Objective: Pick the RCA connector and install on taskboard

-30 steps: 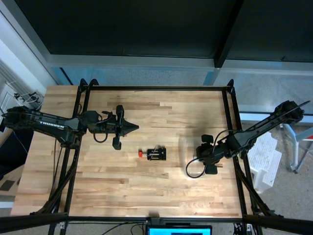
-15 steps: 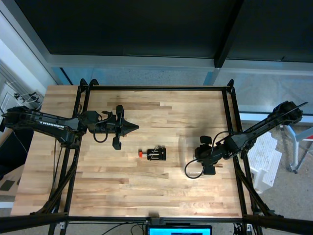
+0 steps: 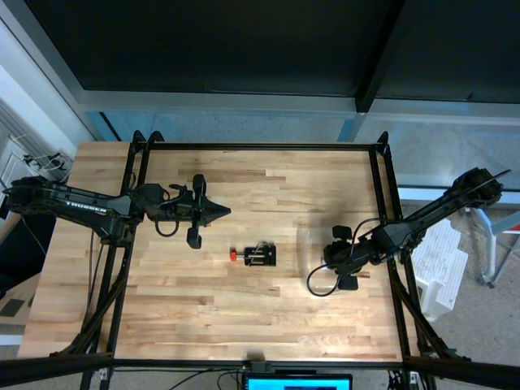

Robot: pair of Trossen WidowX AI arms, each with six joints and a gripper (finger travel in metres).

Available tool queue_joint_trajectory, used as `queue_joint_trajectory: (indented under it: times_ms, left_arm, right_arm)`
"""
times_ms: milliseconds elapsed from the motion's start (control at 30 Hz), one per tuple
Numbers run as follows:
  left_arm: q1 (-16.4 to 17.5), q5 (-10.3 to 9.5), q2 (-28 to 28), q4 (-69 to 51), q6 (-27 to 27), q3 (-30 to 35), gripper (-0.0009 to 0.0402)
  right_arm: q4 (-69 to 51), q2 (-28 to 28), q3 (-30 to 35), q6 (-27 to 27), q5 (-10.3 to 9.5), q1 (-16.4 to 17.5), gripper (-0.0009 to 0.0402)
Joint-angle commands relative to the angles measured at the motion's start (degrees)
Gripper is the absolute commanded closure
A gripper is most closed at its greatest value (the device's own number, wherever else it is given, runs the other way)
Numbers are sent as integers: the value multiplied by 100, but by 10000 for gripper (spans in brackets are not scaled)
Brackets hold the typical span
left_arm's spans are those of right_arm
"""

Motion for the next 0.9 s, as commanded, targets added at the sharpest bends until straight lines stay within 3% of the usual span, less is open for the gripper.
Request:
queue_joint_trajectory:
  times_ms: [33,633,900]
  left_arm:
    - [0,2,0,0,2,2,393]
    - [0,2,2,0,2,2,393]
    - [0,2,2,0,2,2,393]
  right_arm:
    - [28,0,-13,-9,0,2,284]
    - [160,-9,-101,-4,-7,0,376]
    - [155,-31,-101,-4,-7,0,391]
